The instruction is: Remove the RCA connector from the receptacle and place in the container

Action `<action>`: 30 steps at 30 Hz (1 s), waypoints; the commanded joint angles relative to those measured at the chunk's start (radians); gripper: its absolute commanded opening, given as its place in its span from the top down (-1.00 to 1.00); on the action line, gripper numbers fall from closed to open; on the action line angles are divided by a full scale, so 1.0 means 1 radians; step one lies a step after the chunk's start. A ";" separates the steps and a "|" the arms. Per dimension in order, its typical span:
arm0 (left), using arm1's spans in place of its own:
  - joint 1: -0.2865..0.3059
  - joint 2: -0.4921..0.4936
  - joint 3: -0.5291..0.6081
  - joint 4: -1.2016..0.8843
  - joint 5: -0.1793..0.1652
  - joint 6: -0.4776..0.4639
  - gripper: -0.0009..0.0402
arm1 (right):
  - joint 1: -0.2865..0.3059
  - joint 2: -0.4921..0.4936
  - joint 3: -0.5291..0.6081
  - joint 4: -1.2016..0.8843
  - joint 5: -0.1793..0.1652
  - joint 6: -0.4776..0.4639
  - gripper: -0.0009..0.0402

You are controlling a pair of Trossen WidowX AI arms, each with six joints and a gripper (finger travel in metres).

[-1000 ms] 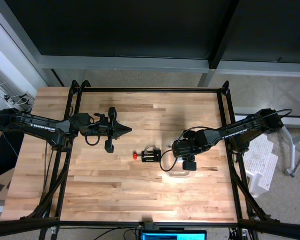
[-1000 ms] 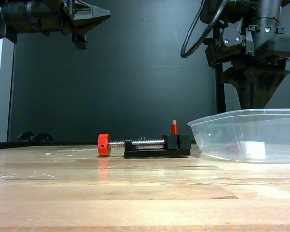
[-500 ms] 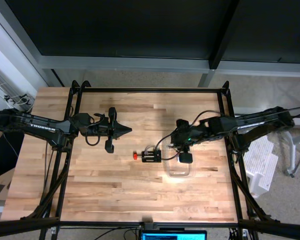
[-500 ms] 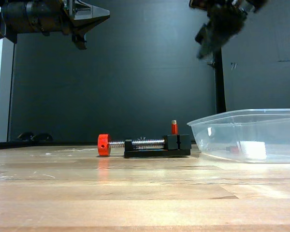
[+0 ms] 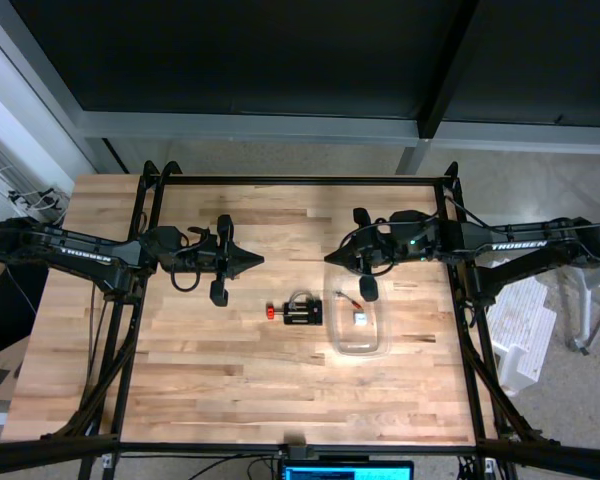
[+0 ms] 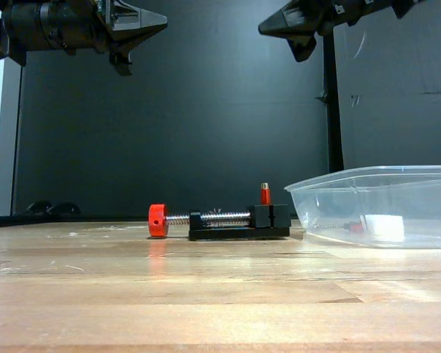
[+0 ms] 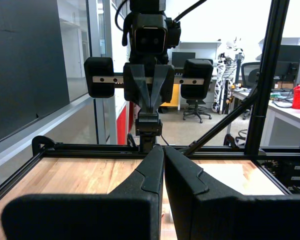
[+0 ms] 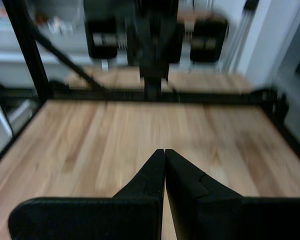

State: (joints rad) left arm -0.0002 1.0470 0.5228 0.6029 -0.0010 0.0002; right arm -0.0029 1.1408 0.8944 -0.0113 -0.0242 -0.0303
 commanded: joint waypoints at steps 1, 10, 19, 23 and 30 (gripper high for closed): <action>0.000 0.000 0.000 0.000 0.000 0.000 0.96 | 0.001 -0.033 -0.077 0.150 0.007 -0.003 0.96; 0.000 0.000 0.000 0.000 0.000 0.000 0.96 | 0.001 -0.112 -0.212 0.373 0.061 -0.003 0.96; 0.000 0.000 0.000 0.000 0.000 0.000 0.96 | 0.001 -0.144 -0.307 0.456 0.076 0.005 0.96; 0.000 0.000 0.000 0.000 0.000 0.000 0.96 | 0.001 -0.144 -0.332 0.489 0.074 0.019 0.96; 0.000 0.000 0.000 0.000 0.000 0.000 0.96 | 0.001 -0.144 -0.339 0.489 0.049 0.027 0.96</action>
